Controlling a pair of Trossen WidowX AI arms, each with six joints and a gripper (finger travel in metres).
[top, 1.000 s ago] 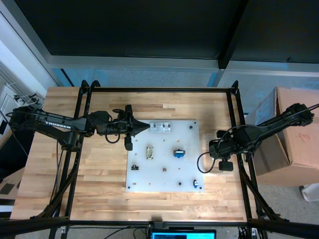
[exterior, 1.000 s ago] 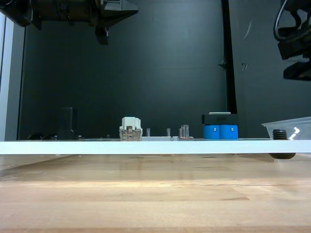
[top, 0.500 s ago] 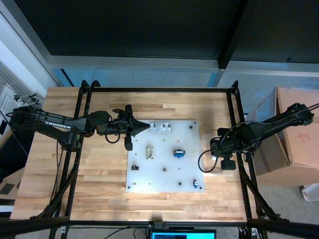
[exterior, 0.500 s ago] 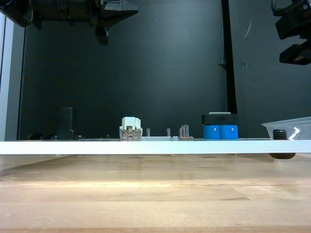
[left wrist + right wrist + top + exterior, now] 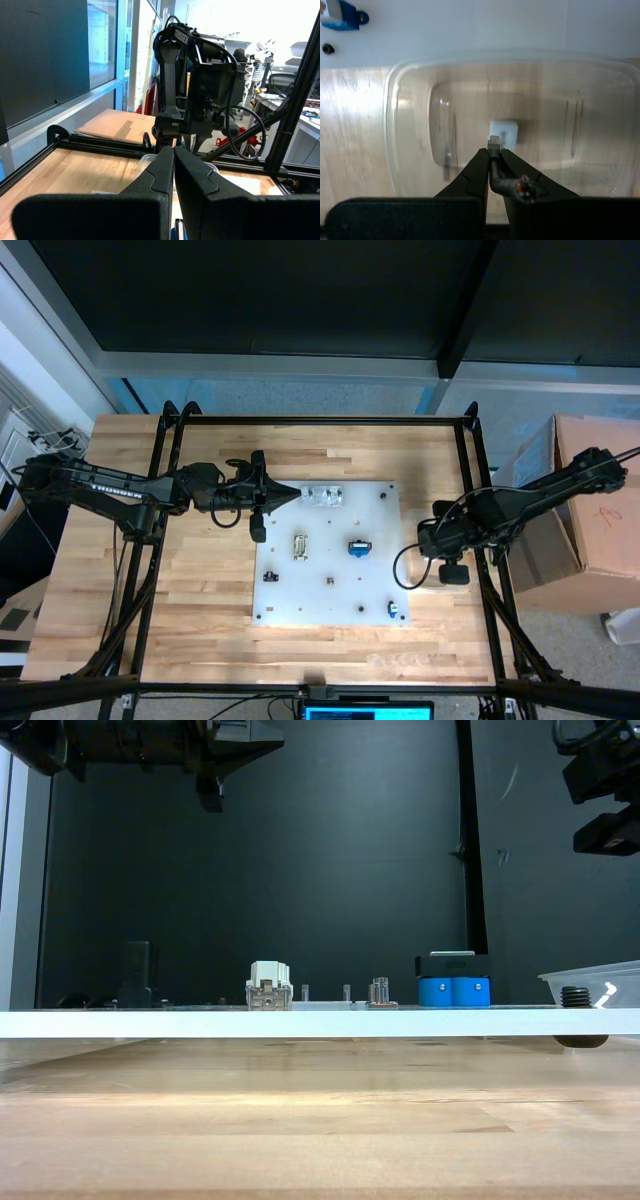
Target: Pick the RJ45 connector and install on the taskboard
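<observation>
The RJ45 connector (image 5: 493,142) is a small clear plug on a short cable stub with bare coloured wires. My right gripper (image 5: 492,151) is shut on it and holds it in the air above a clear plastic tray (image 5: 410,150). In the high view the right gripper (image 5: 428,538) hangs just off the right edge of the white taskboard (image 5: 330,585). My left gripper (image 5: 292,495) is shut with nothing in it and hovers high over the board's far left corner; its fingers (image 5: 165,170) are pressed together.
On the board stand a white connector block (image 5: 299,545), a blue mount (image 5: 359,548) and a small blue part (image 5: 393,611). The clear tray (image 5: 600,982) sits beside the board's right edge. A black frame surrounds the table, with a cardboard box (image 5: 590,510) to its right.
My right gripper has risen with the RJ45 connector in it and shifted slightly towards the board. The left arm has not moved.
</observation>
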